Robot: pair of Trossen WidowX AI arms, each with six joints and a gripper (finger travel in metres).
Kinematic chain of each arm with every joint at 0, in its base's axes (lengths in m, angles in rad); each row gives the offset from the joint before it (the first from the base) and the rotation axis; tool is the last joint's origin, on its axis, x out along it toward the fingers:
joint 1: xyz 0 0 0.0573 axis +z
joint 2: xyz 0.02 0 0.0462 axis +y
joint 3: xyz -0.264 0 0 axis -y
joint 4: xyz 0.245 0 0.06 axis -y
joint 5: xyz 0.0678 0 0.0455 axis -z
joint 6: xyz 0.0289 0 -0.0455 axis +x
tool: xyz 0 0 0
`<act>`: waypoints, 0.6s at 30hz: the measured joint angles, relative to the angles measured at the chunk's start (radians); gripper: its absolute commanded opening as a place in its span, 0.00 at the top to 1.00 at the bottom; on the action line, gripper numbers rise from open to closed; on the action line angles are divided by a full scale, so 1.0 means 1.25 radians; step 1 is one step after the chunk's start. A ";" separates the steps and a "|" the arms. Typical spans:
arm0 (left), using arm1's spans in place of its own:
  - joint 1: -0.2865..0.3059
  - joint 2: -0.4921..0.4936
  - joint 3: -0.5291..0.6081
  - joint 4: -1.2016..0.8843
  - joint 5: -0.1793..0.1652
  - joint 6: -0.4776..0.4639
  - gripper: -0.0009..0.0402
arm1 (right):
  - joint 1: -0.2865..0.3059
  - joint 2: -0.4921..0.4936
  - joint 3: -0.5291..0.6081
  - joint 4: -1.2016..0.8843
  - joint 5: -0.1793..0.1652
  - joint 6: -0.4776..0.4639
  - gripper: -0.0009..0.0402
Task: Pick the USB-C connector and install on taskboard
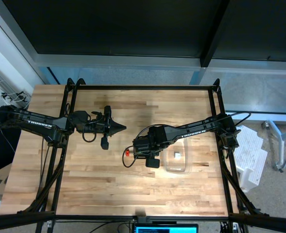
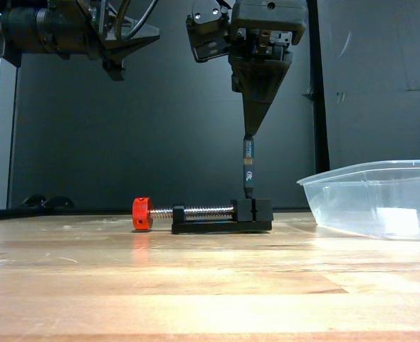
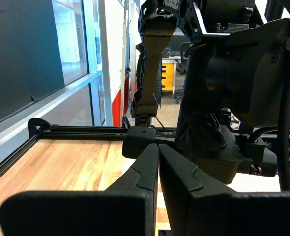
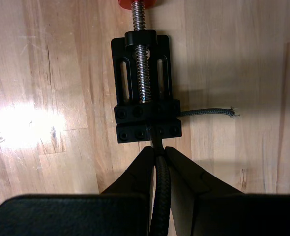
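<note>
Low view alone shows right pincer [image 2: 248, 135] clamping USB-C connector [image 2: 248, 168] upright on taskboard [image 2: 221, 218]; left pincer [image 2: 153, 30] closed, aloft.

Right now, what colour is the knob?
Red-orange knob, best in low view. Right gripper holds USB-C connector at the taskboard; left gripper hangs aside.

Two claws, left claw [image 1: 123, 128] at the left, right claw [image 2: 248, 137] at the middle; one taskboard [image 2: 221, 214], one USB-C connector [image 2: 248, 168], one clear tray [image 2: 352, 196], one white piece [image 1: 178, 155].
</note>
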 measured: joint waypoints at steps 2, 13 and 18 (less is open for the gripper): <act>0.000 0.000 0.000 0.000 0.000 0.000 0.98 | 0.000 0.000 -0.001 0.000 -0.001 -0.003 0.98; 0.000 0.000 0.000 0.000 0.000 0.000 0.98 | 0.002 -0.001 -0.004 0.002 -0.003 -0.009 0.98; 0.000 0.000 0.000 0.000 0.000 0.000 0.98 | 0.003 -0.001 -0.004 0.003 -0.003 -0.016 0.98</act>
